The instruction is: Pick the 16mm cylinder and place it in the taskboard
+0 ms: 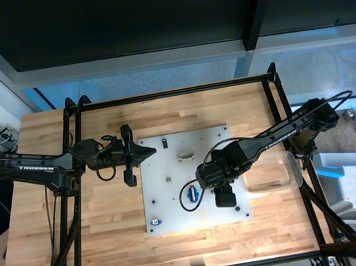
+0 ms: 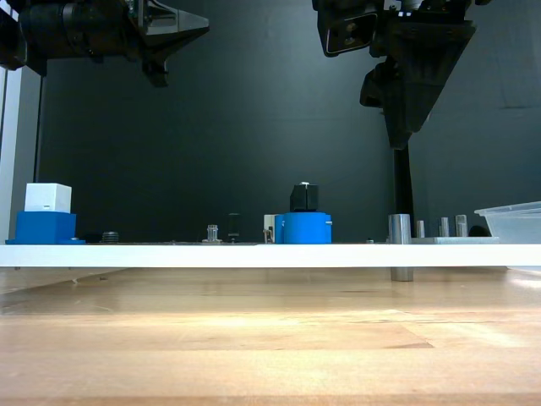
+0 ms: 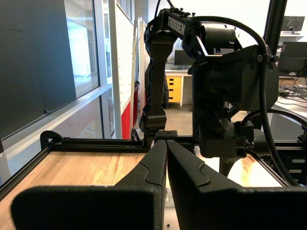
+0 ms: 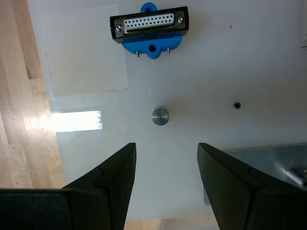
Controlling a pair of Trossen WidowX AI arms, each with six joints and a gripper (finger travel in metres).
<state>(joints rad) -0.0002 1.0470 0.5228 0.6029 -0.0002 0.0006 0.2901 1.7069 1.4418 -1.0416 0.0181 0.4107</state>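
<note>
I see the wooden surface (image 1: 55, 216) filling most of the high view, with the white taskboard (image 1: 176, 202) lying flat at its middle. The left arm (image 1: 18, 164) reaches in level from 9 o'clock, stretched almost straight. The right arm (image 1: 293, 123) comes in from 3 o'clock, elbow raised and wrist bent so that it points straight down. A clear plastic bin (image 1: 294, 174) sits on the surface just off the board's 3 o'clock edge.

The left gripper (image 1: 148, 150) hangs high over the board's 10 o'clock corner, pointing toward 3 o'clock. Its fingers (image 3: 153, 165) are pressed together and hold nothing. The right gripper (image 1: 225, 199) hangs over the board's 4 o'clock area. In its wrist view its fingers (image 4: 117, 167) are spread apart and hold nothing.

A blue connector mount (image 4: 152, 48) sits on the board beyond that gap, and a grey metal block (image 4: 259, 163) lies beside one finger.

The 16mm cylinder (image 4: 160, 116) stands upright on the board, just ahead of the open fingers and touching neither. In the low view it (image 2: 400, 228) sits directly under the right gripper with clear air between, and a grey stub shows below the board's edge in line with it.
</note>
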